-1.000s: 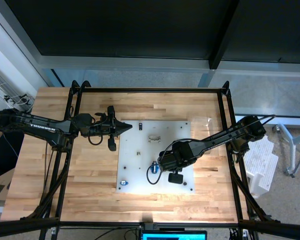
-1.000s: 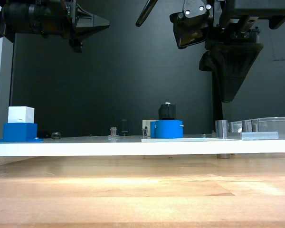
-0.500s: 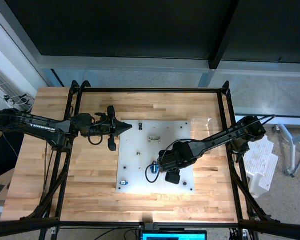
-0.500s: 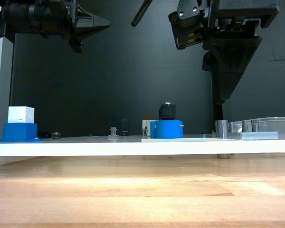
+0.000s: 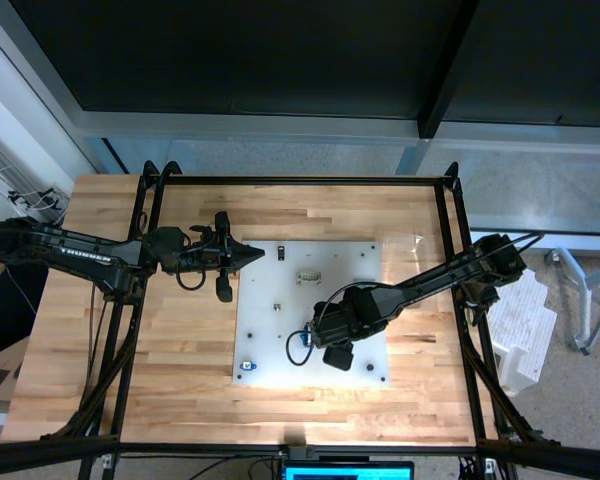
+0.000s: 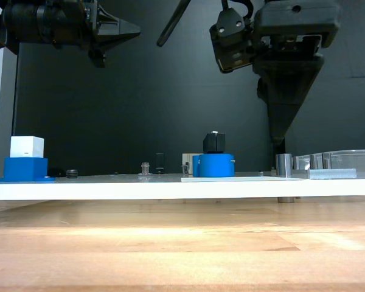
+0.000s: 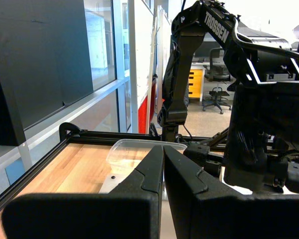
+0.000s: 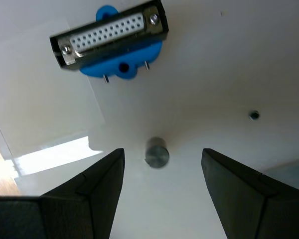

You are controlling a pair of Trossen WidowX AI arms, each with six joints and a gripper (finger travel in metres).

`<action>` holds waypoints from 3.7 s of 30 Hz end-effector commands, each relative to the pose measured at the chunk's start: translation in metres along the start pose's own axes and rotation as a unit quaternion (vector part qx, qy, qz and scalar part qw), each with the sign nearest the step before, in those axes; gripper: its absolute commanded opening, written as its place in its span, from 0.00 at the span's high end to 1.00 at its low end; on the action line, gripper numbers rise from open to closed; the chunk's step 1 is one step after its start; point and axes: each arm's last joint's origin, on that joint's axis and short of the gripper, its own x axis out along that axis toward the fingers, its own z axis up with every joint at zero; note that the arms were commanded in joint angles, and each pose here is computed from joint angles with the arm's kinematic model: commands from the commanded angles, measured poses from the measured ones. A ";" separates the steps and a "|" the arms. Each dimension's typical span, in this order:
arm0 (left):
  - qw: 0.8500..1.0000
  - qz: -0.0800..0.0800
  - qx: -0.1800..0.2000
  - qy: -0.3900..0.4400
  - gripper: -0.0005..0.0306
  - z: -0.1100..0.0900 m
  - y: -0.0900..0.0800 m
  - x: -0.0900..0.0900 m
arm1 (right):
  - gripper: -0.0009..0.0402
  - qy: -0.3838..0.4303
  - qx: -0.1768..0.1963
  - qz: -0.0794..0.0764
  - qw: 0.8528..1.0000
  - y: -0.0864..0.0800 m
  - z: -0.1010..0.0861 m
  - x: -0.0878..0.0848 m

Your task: Remove the 16mm cylinder and place in the container

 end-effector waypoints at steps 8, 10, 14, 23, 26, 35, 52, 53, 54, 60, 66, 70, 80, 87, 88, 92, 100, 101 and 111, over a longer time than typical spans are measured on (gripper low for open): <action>1.000 0.000 0.000 0.000 0.98 0.000 0.000 0.000 | 0.45 0.010 0.001 -0.006 1.000 0.003 0.001 0.014; 1.000 0.000 0.000 0.000 0.98 0.000 0.000 0.000 | 0.45 0.011 0.002 -0.006 1.000 0.004 0.001 0.017; 1.000 0.000 0.000 0.000 0.98 0.000 0.000 0.000 | 0.45 0.016 0.001 -0.011 1.000 0.005 0.002 0.024; 1.000 0.000 0.000 0.000 0.98 0.000 0.000 0.000 | 0.50 0.021 -0.001 -0.017 1.000 0.004 0.000 0.029; 1.000 0.000 0.000 0.000 0.98 0.000 0.000 0.000 | 0.57 0.022 -0.002 -0.017 1.000 0.004 0.000 0.029; 1.000 0.000 0.000 0.000 0.98 0.000 0.000 0.000 | 0.84 0.020 -0.004 -0.015 1.000 0.004 0.000 0.027; 1.000 0.000 0.000 0.000 0.98 0.000 0.000 0.000 | 0.96 -0.006 -0.005 0.002 1.000 -0.011 0.002 -0.022; 1.000 0.000 0.000 0.000 0.98 0.000 0.000 0.000 | 0.96 -0.008 -0.006 0.003 1.000 -0.013 0.002 -0.026; 1.000 0.000 0.000 0.000 0.98 0.000 0.000 0.000 | 0.96 -0.009 -0.006 0.004 1.000 -0.015 0.001 -0.030; 1.000 0.000 0.000 0.000 0.98 0.000 0.000 0.000 | 0.96 -0.018 -0.013 0.006 1.000 -0.030 -0.001 -0.053; 1.000 0.000 0.000 0.000 0.98 0.000 0.000 0.000 | 0.96 -0.021 -0.027 0.005 0.999 -0.039 -0.005 -0.064; 1.000 0.000 0.000 0.000 0.98 0.000 0.000 0.000 | 0.96 -0.022 -0.028 0.001 0.999 -0.054 -0.012 -0.068; 1.000 0.000 0.000 0.000 0.98 0.000 0.000 0.000 | 0.96 -0.024 0.023 -0.031 0.999 -0.115 -0.043 -0.069; 1.000 0.000 0.000 0.000 0.98 0.000 0.000 0.000 | 0.96 -0.020 0.079 -0.060 0.995 -0.153 -0.063 -0.061; 1.000 0.000 0.000 0.000 0.98 0.000 0.000 0.000 | 0.96 -0.017 0.086 -0.063 0.994 -0.157 -0.066 -0.060; 1.000 0.000 0.000 0.000 0.98 0.000 0.000 0.000 | 0.94 -0.001 0.104 -0.074 0.992 -0.169 -0.077 -0.051; 1.000 0.000 0.000 0.000 0.98 0.000 0.000 0.000 | 0.82 0.036 0.103 -0.089 0.990 -0.175 -0.095 -0.030; 1.000 0.000 0.000 0.000 0.98 0.000 0.000 0.000 | 0.81 0.037 0.102 -0.089 0.990 -0.176 -0.096 -0.028; 1.000 0.000 0.000 0.000 0.98 0.000 0.000 0.000 | 0.62 0.038 0.077 -0.088 0.992 -0.176 -0.098 -0.023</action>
